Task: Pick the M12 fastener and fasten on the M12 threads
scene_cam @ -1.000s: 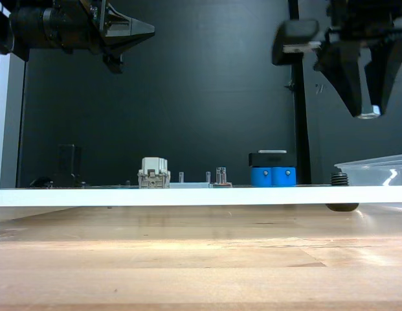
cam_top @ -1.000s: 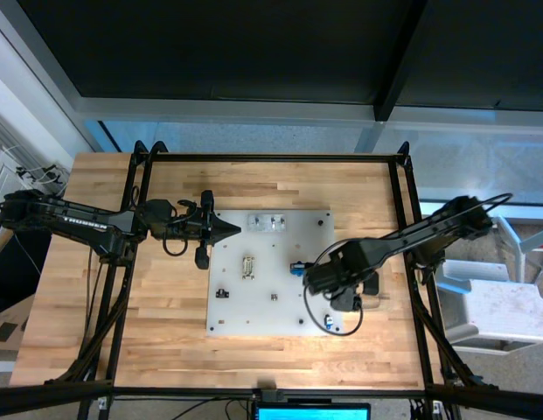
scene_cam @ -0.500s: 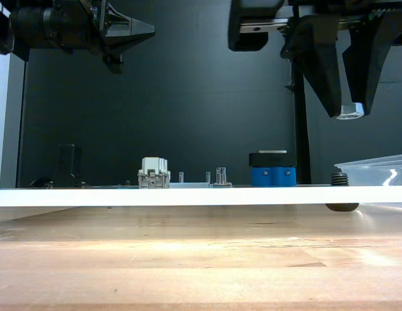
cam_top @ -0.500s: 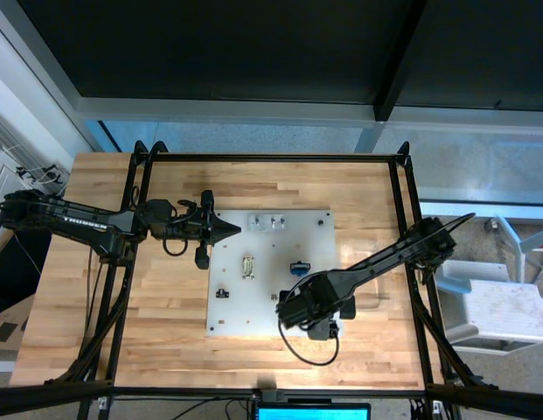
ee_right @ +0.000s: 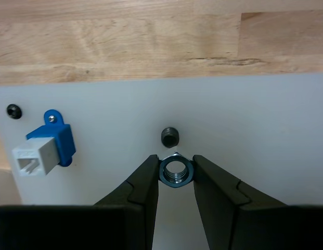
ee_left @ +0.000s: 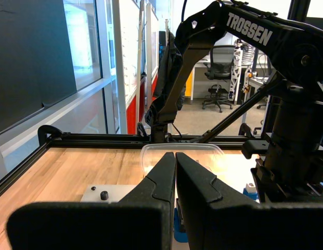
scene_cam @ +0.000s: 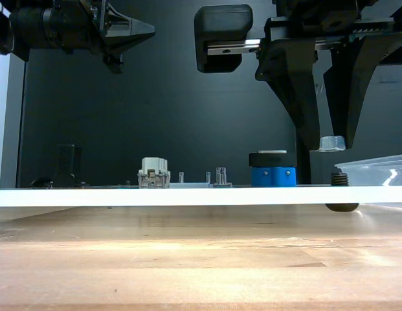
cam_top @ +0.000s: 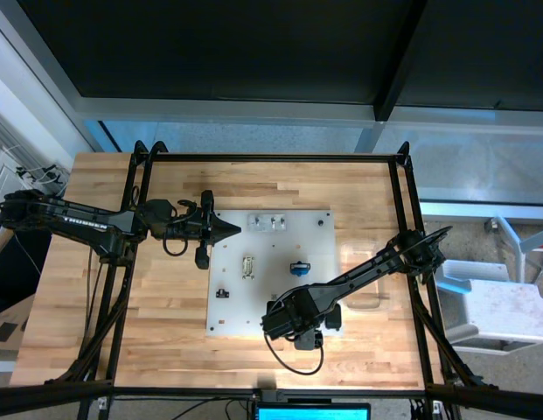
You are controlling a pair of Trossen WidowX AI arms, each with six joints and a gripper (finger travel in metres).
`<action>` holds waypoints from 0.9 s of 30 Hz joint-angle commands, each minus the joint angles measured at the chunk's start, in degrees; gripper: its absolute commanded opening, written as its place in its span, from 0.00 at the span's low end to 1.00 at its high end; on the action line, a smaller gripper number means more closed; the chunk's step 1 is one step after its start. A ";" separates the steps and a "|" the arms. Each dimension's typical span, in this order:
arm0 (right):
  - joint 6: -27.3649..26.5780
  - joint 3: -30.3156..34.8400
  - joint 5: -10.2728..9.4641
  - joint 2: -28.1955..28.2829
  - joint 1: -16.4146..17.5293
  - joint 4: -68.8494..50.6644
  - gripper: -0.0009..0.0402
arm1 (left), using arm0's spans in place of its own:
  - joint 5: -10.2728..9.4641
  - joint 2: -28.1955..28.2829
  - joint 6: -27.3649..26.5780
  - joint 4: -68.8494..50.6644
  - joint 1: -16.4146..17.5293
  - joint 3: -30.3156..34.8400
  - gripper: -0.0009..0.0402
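A pale wooden table (cam_top: pixel 166 350) inside a black frame carries a flat white task board (cam_top: pixel 245 306). Near the board's near right edge stands a short black ribbed stud (ee_right: pixel 170 137). It is bare, and its ribs show plainly in the low view.

The right gripper (ee_right: pixel 175 161) hangs over that stud, pointing down. Its two black fingers (ee_right: pixel 145 182) are clenched on the small silver hexagonal nut (ee_right: pixel 175 171), pinching it from either side with its bore facing the board. From the right wrist camera the nut sits just beside the stud, not centred over it. In the low view the nut is above the stud's top and slightly to its left, with open air between them, so it is not on its stud.

A small blue-and-white connector block (ee_right: pixel 44 148) sits on the board near the stud but apart from it. A larger blue block with a black cap (scene_cam: pixel 272 172) stands to the stud's left. A clear plastic tray (scene_cam: pixel 375 170) lies to the stud's right, off the board.

The left gripper (cam_top: pixel 229 230) hovers high and well apart from the stud, at the board's far left edge. Its fingers are pressed together and hold nothing.
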 commanded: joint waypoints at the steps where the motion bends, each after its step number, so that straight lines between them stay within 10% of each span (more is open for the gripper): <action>1: 0.04 -0.07 -0.50 0.57 0.04 0.24 0.09 | 0.00 0.00 0.00 0.00 0.00 0.02 0.02; 27: 0.04 -1.97 -2.36 0.87 0.26 2.08 0.09 | 0.00 0.00 0.00 0.00 0.00 0.02 0.02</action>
